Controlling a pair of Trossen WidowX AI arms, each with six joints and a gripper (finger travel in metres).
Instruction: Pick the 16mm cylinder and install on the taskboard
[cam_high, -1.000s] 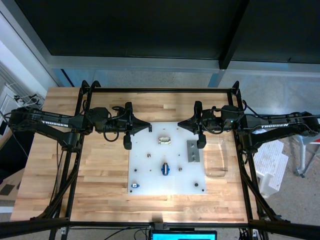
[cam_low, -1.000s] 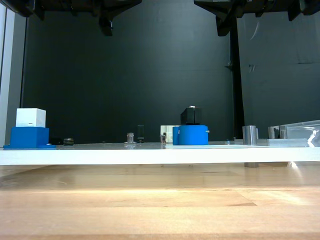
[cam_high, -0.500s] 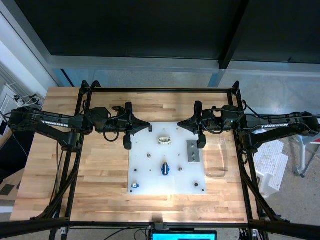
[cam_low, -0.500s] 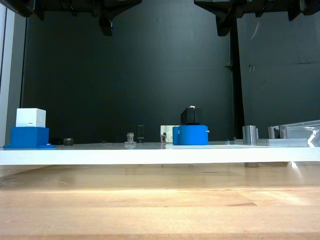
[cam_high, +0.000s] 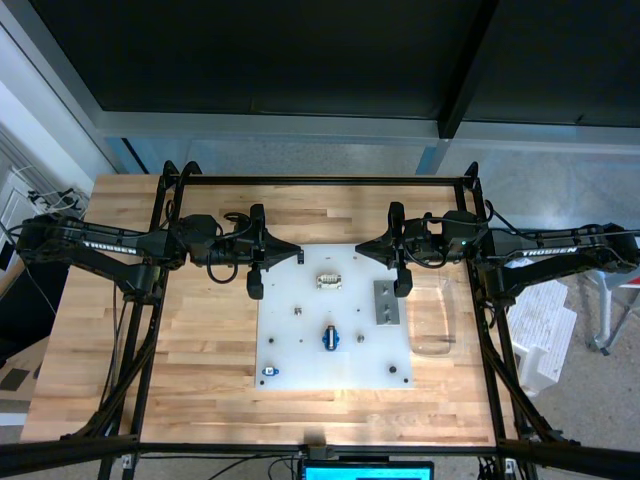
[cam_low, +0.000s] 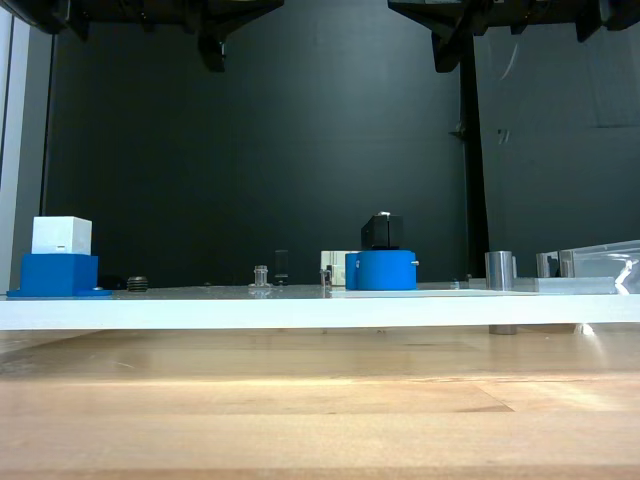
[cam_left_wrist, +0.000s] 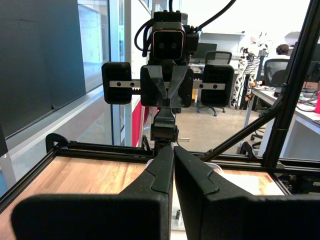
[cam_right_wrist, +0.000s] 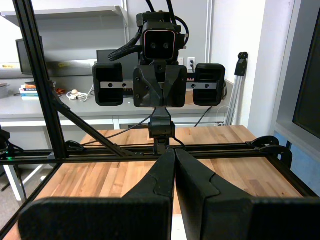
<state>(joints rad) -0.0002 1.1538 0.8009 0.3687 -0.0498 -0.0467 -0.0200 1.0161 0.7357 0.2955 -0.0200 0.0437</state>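
Over on the left, the left gripper (cam_high: 255, 284) hangs above the table (cam_high: 200, 340), just off the far left corner of the white board (cam_high: 300, 345). Its fingers are pressed together with nothing between them, as its own camera shows (cam_left_wrist: 173, 150).

Moving across the board, past the blue part (cam_high: 328, 338) in the middle, there's the peg (cam_high: 399, 372). It's a small dark dot near the board's near right corner. From table height it reads as a short grey cylinder (cam_low: 498, 270) standing upright, so its long axis is vertical. I take this to be the 16mm piece, though it is very small from above.

On to the right gripper (cam_high: 402, 281), which hovers over the board's far right corner with its fingers also closed and empty (cam_right_wrist: 175, 151). The peg lies almost straight toward the near edge from it, beyond the grey block (cam_high: 386, 301). My call is that the right arm is clearly the nearer one and would have to open, come forward and drop.

Farthest right sits the clear tray (cam_high: 430, 347).

Compared with a second ago, nothing has moved: both arms and every part are exactly where they were.
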